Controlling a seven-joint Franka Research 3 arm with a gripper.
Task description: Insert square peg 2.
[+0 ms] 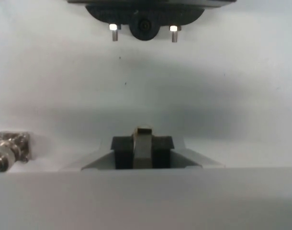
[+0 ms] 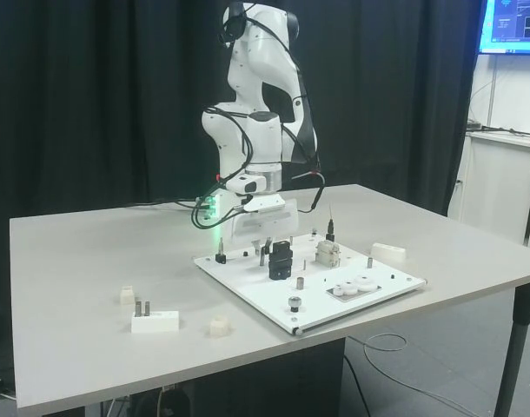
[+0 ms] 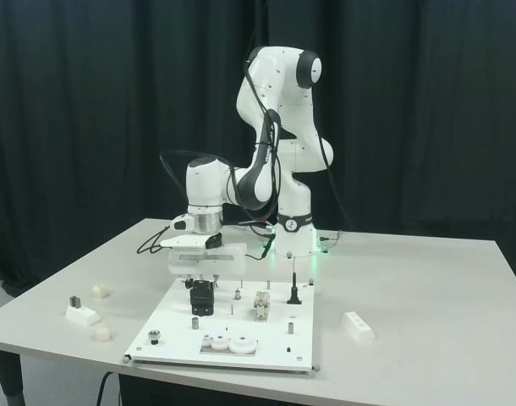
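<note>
Hand (image 1: pixel 143 158) clamped on the grey, flat-sided square peg (image 1: pixel 143 146), upright between black fingers (image 1: pixel 121 152)

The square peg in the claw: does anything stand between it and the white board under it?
Nothing visible does. The claw is shut on the square peg, and the wrist view shows only bare white board past its tip. The exact hole cannot be made out.
</note>
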